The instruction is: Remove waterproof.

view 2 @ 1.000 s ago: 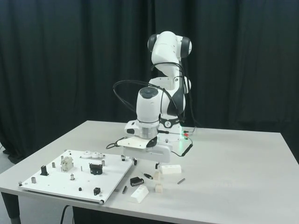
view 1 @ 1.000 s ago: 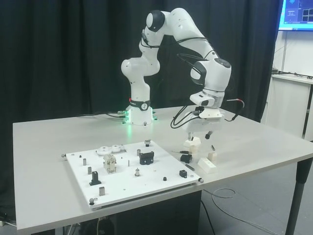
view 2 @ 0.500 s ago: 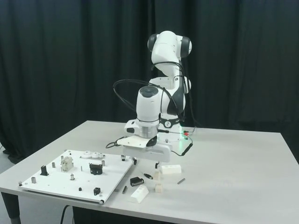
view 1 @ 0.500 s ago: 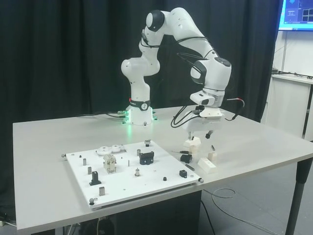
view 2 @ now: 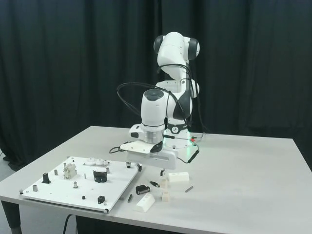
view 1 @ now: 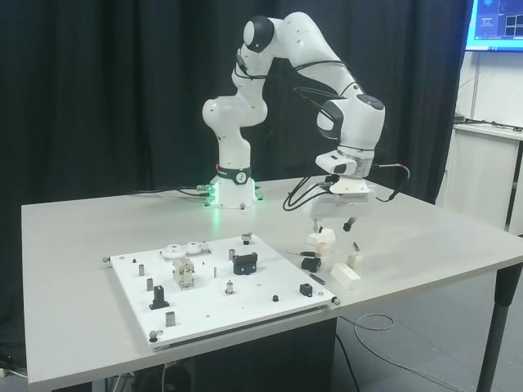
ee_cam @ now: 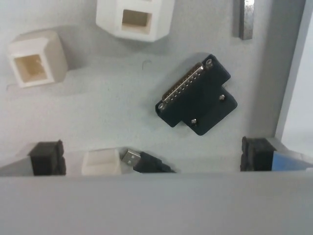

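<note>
Risen slightly, the pincer point(ee_cam: 151, 156) hangs spread and empty. A white block point(ee_cam: 100, 162) lies on the worktop point(view 1: 73, 245) below, between its fingertips. The board point(view 1: 245, 298) sits at 8 o'clock in the first room view.

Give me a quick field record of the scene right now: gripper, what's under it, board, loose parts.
gripper: above the table, beside the board, holding nothing, fingers wide apart
under it: black multi-pin connector lying flat on the table
board: white, carries small fixtures
loose parts: white blocks, USB plug, all off the board
</note>
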Controlling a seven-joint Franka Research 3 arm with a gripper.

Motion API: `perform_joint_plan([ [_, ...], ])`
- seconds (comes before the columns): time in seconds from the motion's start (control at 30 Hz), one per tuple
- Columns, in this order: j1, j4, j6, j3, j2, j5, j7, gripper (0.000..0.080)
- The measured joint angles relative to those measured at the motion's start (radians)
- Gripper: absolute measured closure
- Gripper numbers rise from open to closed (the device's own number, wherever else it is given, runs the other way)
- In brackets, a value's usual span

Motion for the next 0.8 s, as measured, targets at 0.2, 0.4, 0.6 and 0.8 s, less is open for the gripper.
perform_joint_plan([
  [0.2, -0.002, 0.000, 0.002, 0.000, -0.001, 0.001, 0.000, 0.0003],
  [0.4, -0.005, 0.000, 0.005, 0.000, -0.003, 0.002, 0.000, 0.0003],
  [0.6, -0.009, 0.000, 0.011, 0.000, -0.006, 0.001, 0.000, 0.0003],
  [0.8, -0.022, 0.000, 0.025, -0.001, -0.010, -0.017, -0.014, 0.0003],
])
